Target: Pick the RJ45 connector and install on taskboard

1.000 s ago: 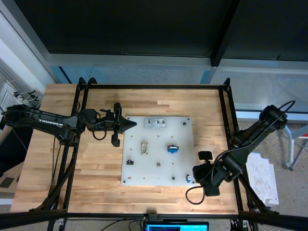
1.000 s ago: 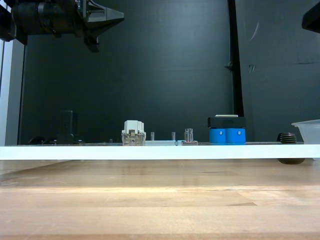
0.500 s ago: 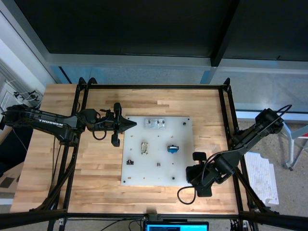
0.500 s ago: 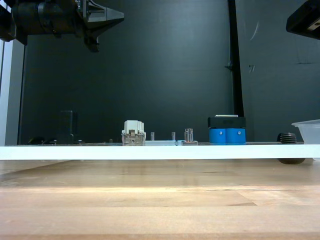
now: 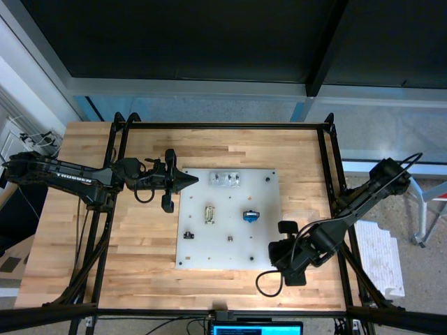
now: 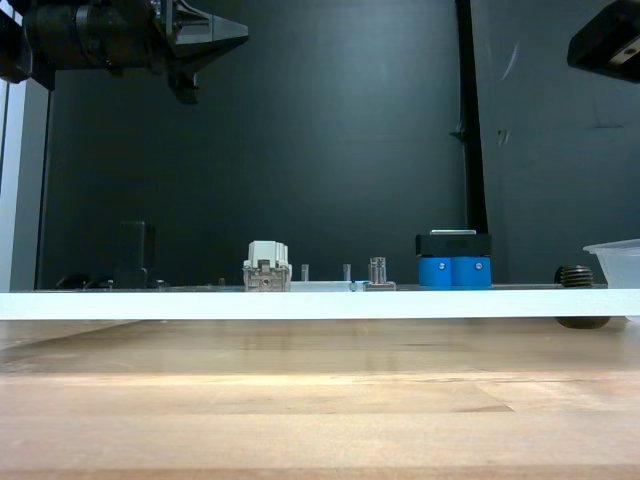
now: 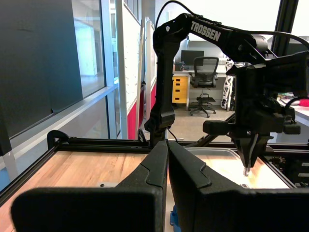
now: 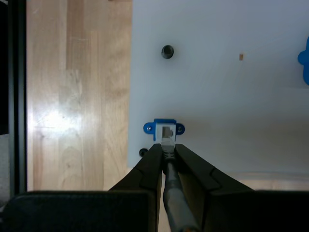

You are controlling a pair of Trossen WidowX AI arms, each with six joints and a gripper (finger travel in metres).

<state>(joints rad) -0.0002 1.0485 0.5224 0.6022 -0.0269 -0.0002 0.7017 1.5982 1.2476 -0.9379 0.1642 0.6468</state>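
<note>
The RJ45 connector (image 8: 167, 142) is being pinched, cable (image 8: 175, 205) trailing, between the closed-down fingers of the right gripper (image 8: 166, 148), over the near right corner of the taskboard (image 5: 209, 248). Its long axis is being pointed straight at the blue socket (image 8: 164, 129) just ahead of its tip; whether they touch cannot be told. The left gripper (image 5: 190, 180), fingers together and empty, is being held high over the board's far left corner, well away.
</note>
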